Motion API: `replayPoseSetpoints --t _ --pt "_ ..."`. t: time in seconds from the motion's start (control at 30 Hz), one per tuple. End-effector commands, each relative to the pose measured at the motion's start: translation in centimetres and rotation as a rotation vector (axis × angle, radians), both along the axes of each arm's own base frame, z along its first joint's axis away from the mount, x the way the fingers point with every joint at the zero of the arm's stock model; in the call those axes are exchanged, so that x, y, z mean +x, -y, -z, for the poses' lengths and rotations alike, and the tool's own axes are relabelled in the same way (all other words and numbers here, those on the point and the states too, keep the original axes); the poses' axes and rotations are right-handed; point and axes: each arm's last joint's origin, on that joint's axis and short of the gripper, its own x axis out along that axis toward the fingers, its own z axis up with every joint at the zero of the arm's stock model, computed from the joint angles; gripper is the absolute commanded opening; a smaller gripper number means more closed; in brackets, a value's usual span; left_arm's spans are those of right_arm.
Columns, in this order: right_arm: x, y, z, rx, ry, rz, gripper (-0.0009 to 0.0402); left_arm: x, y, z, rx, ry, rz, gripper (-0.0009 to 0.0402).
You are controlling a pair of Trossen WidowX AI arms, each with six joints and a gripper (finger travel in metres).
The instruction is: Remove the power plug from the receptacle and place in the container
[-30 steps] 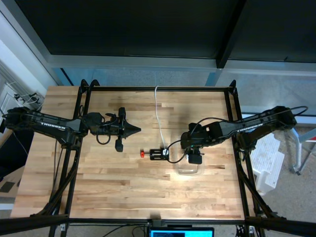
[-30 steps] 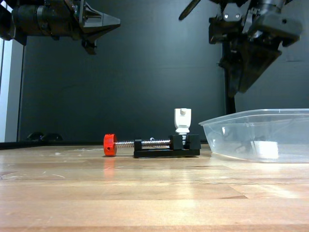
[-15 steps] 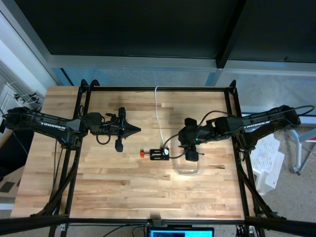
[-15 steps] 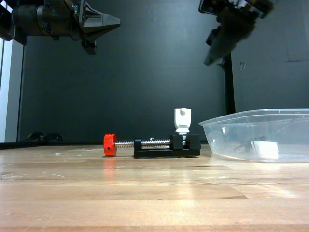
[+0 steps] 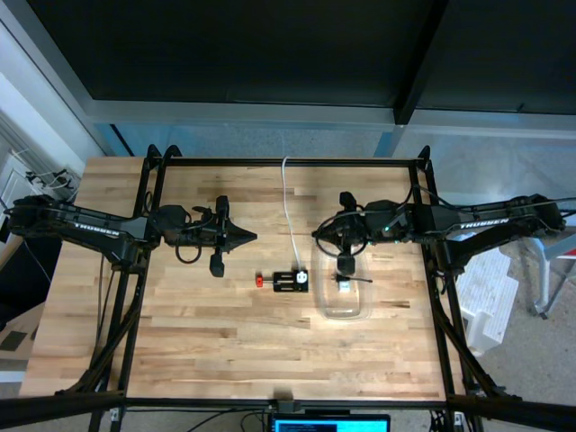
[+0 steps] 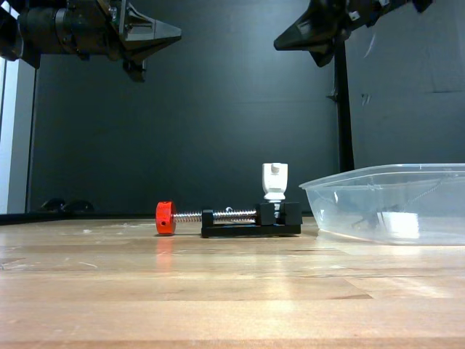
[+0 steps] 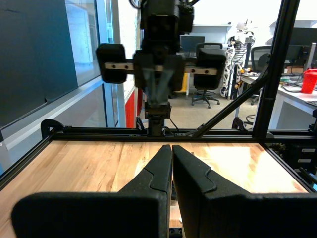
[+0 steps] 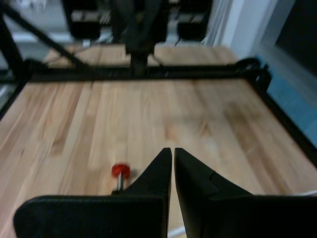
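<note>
The tiny black power plug with its thin stub (image 5: 349, 282) is lying inside the clear, shallow, rectangular plastic container (image 5: 345, 315), which is sitting on the pale wooden table (image 5: 198, 342) a little toward its right edge from the middle. A small white cube (image 6: 398, 224) is also lying in that tub. Just beside the tub, on the side facing the table's left edge, the small black vise (image 5: 286, 281) with its red knob (image 5: 259, 281) is gripping the white receptacle block (image 5: 301, 276), whose long white cable (image 5: 290, 207) is running to the table's far edge. The right gripper (image 5: 316, 236) is hovering high above the table beyond the vise, fingers pressed together and holding nothing. The left gripper (image 5: 253, 237) is hanging over the table's left half, pointing inward, fingers likewise closed on nothing.
</note>
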Motion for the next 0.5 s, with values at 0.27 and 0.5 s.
replayPoseSetpoints --t 0.27,0.5 --pt "-0.6 0.4 1.5 0.013 0.232 -0.026 0.0000 0.0 0.0 0.0 0.000 0.000 0.000 0.0000" --pt "-1.3 0.3 2.7 0.026 0.337 -0.071 0.0000 0.0 0.0 0.0 0.000 0.000 0.000 0.0000"
